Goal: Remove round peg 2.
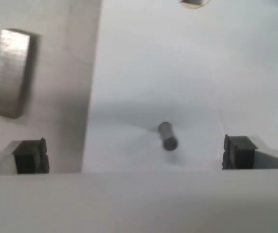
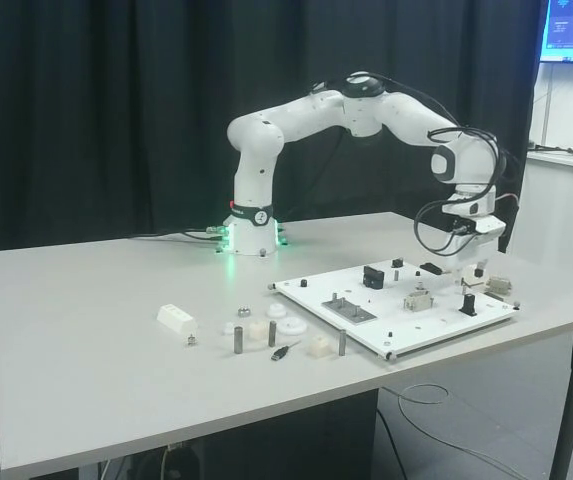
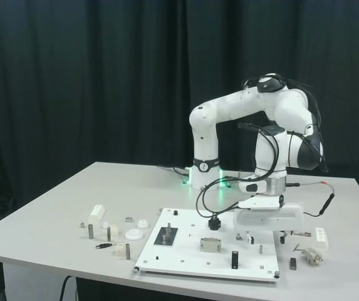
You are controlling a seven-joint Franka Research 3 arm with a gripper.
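A small grey round peg (image 1: 167, 136) stands on the white board (image 1: 187, 73). My gripper (image 1: 135, 153) hangs above it, open. The peg lies between the two black fingertips (image 1: 32, 155), nearer the other one, and touches neither. The room views show the gripper (image 2: 473, 272) low over the right part of the white board (image 2: 366, 335). From the second room view the gripper (image 3: 254, 238) hovers just above the board (image 3: 179, 257). The peg itself is too small to pick out there.
A grey rectangular block (image 1: 12, 73) stands on a grey surface beside the white area. Black blocks (image 2: 373, 275) and a grey plate (image 2: 349, 310) sit on the board. Loose white and grey parts (image 2: 176, 318) lie on the table left of it. A connector (image 3: 311, 254) lies right of the board.
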